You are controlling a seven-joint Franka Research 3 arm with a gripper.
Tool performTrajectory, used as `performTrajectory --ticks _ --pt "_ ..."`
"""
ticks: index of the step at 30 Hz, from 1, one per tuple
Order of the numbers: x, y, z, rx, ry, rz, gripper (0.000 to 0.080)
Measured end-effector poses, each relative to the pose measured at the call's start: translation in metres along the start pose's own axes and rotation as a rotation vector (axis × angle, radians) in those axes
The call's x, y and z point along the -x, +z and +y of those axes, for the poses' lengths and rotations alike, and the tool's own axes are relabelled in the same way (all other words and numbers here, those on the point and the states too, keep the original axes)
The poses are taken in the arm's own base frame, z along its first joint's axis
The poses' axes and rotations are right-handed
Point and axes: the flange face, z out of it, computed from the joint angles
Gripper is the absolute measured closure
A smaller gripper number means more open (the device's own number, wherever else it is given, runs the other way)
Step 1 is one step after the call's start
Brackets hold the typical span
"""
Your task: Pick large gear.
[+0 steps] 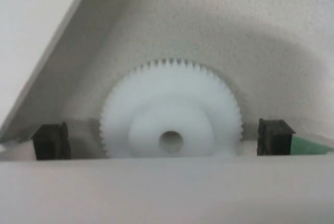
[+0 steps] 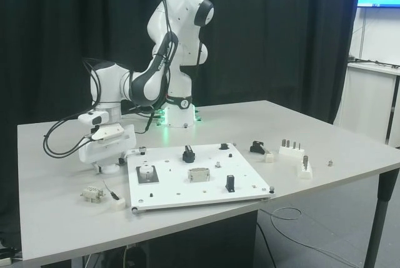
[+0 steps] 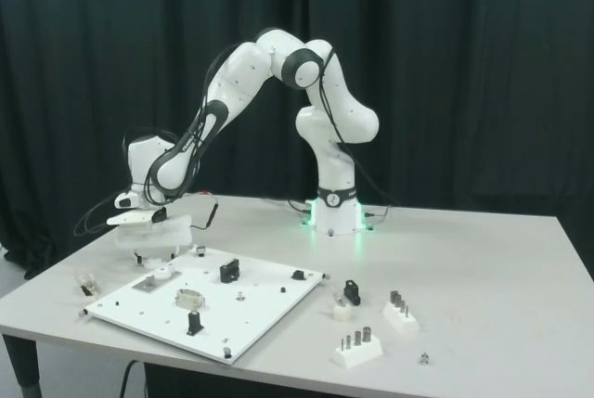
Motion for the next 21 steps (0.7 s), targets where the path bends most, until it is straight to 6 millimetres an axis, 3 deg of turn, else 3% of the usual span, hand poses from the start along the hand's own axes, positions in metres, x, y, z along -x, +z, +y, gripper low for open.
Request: performTrajectory --ticks 21 --pt "0.0035 0.0057 0.0029 -0.001 0.035 0.019 0.0003"
